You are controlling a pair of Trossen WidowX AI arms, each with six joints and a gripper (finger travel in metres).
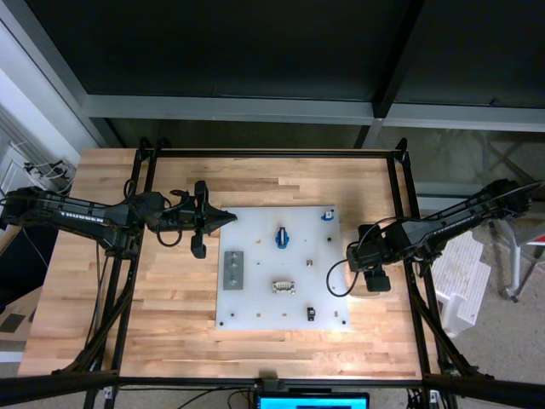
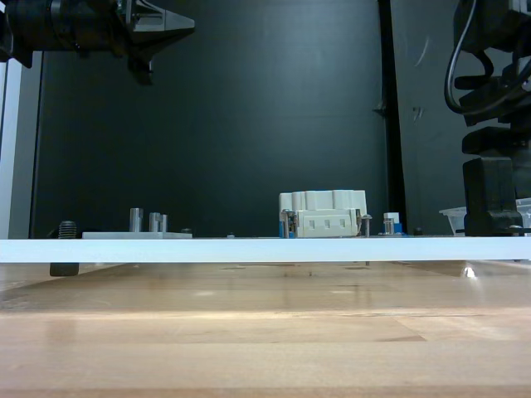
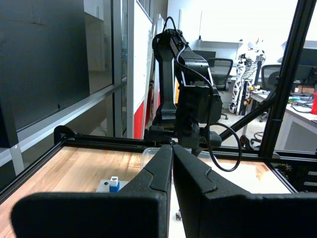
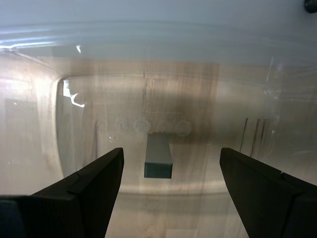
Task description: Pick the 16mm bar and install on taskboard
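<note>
The right end effector point(image 4: 170, 151), jaws apart, hangs over the one bar point(image 4: 158, 157), which lies free in a clear tray point(image 4: 148, 74) right of the board point(image 1: 255, 298), likely lined up to grasp it. The left end effector point(image 3: 172, 148), jaws together, hovers above the board's far left edge, apparently out of the way.

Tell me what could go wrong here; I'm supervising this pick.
The right gripper, open over the clear tray beside the board, sits off-centre of the 16mm bar lying free inside: a finger may land on it or clip the tray wall. The left gripper, shut, hovers above the board's left edge.
</note>
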